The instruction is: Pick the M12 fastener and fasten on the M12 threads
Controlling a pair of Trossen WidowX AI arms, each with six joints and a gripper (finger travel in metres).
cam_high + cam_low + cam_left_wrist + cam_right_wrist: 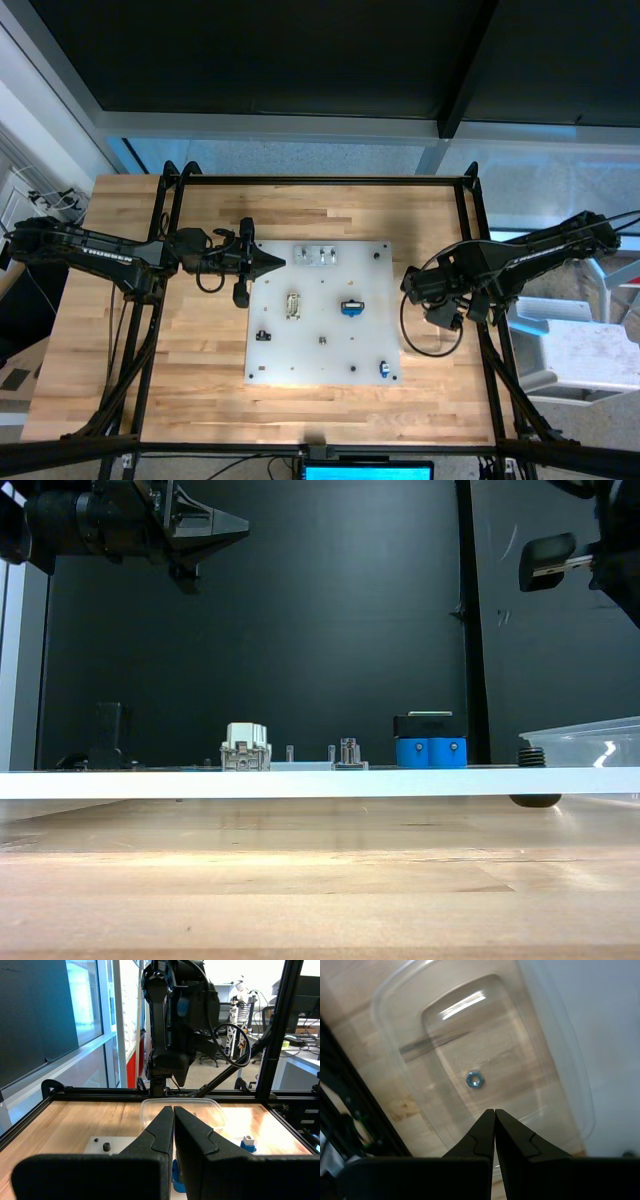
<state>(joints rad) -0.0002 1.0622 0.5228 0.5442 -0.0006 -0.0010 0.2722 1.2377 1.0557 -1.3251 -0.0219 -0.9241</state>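
Note:
The M12 fastener (474, 1080), a small silver nut, lies flat on the floor of a clear tray (410, 1020). My right gripper (494, 1112) hangs above the tray with its fingers shut and nothing between them, its tips a short way from the nut. From above, the right gripper (408, 287) sits just off the white board's (320, 345) right edge. The black ribbed stud (531, 756) stands bare on the board, also seen from above as the stud (357, 369). My left gripper (268, 262) is shut and empty, held high over the board's left edge.
The board carries a blue block (350, 307), a white connector (292, 306), a silver post (348, 751) and a small blue-capped piece (385, 369). The black frame rails (320, 181) ring the table. A cable loop (428, 345) hangs under the right arm.

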